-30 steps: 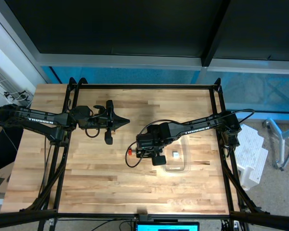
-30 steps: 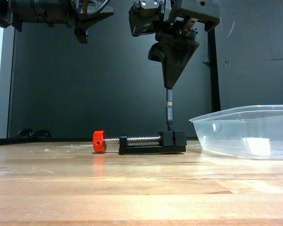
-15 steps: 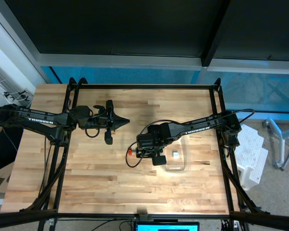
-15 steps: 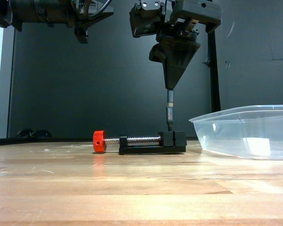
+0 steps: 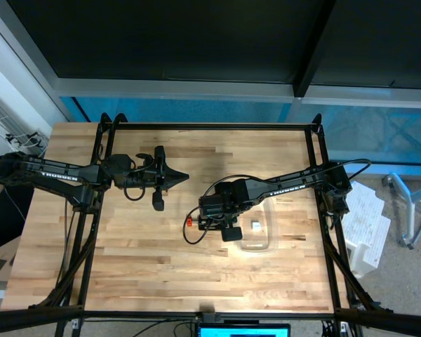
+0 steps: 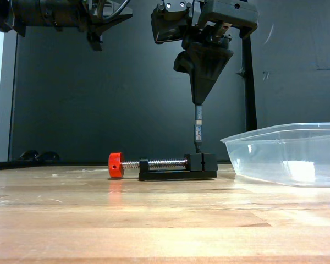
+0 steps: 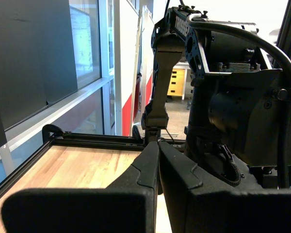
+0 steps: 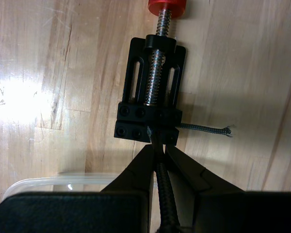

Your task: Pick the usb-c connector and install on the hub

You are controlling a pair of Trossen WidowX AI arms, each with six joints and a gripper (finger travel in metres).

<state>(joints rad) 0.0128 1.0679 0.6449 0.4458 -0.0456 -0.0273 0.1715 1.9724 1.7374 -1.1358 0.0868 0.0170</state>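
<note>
Right tool, mine: fingers pinched on usb-c connector, upright, lower end touching hub on surface. Left tool, mine: fingers together, empty, raised, well apart.

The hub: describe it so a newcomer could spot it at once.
On the wooden table, beside the clear tray, the right gripper points down; the left gripper hangs raised, to its left. Beneath the right one lies the hub: black, with a red knob.

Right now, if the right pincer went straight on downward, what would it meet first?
The hub, directly beneath: the usb-c connector held in the shut right pincer seems to reach its black block. The left pincer hangs high at the left.
</note>
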